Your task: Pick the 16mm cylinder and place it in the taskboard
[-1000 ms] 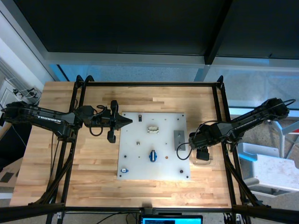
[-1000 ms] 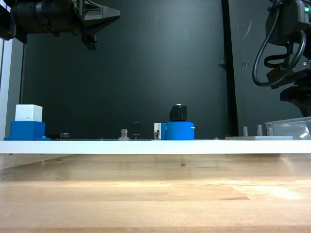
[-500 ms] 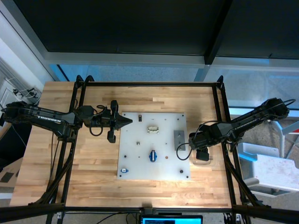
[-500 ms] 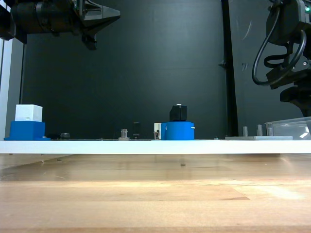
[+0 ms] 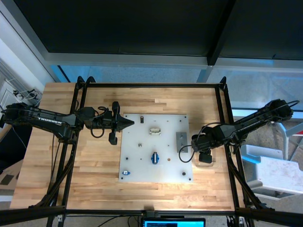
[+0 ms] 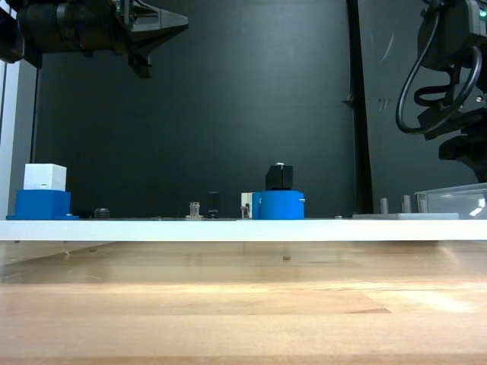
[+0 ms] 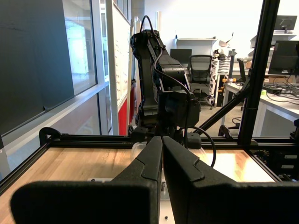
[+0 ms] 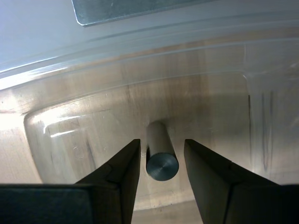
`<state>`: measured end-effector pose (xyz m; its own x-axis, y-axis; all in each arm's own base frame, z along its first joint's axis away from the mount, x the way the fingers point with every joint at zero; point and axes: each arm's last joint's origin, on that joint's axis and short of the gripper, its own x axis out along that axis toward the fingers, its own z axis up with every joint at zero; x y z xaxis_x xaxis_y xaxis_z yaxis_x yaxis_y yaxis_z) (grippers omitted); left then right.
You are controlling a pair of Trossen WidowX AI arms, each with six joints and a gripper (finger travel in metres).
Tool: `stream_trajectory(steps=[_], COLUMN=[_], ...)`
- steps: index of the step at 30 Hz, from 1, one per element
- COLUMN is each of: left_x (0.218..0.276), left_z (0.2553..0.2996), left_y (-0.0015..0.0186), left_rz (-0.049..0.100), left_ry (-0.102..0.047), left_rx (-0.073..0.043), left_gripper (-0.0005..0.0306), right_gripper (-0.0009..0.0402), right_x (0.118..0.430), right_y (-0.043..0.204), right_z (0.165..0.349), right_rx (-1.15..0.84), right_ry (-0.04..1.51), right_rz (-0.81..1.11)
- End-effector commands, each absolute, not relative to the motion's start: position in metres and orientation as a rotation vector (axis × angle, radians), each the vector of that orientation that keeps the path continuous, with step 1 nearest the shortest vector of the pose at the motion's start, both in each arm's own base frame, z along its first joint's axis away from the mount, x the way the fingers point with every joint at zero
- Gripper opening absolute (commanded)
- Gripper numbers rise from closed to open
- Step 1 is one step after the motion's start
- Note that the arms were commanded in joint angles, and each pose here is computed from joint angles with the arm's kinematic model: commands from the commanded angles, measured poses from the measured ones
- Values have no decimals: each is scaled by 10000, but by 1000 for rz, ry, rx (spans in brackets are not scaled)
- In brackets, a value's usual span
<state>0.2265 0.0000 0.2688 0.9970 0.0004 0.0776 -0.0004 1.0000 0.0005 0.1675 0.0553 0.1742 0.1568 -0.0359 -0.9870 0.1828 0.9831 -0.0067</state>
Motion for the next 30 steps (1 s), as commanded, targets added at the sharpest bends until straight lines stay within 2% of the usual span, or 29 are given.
stream_trajectory(steps=[1, 18, 30], left_x=[2265, 2265, 2265], left_z=[2689, 2689, 2689], left_y=[0, 0, 0], left_rz=[0, 0, 0], left_ry=[-78, -78, -78], left_rx=[1, 1, 1], left_gripper=[0, 0, 0], right_gripper=[105, 30, 16], right_x=[1678, 1684, 1684], right_y=[556, 562, 562], right_z=[1744, 1745, 1746], right_rx=[124, 131, 131], right_ry=[1403, 1399, 1398], right_rz=[-155, -146, -145])
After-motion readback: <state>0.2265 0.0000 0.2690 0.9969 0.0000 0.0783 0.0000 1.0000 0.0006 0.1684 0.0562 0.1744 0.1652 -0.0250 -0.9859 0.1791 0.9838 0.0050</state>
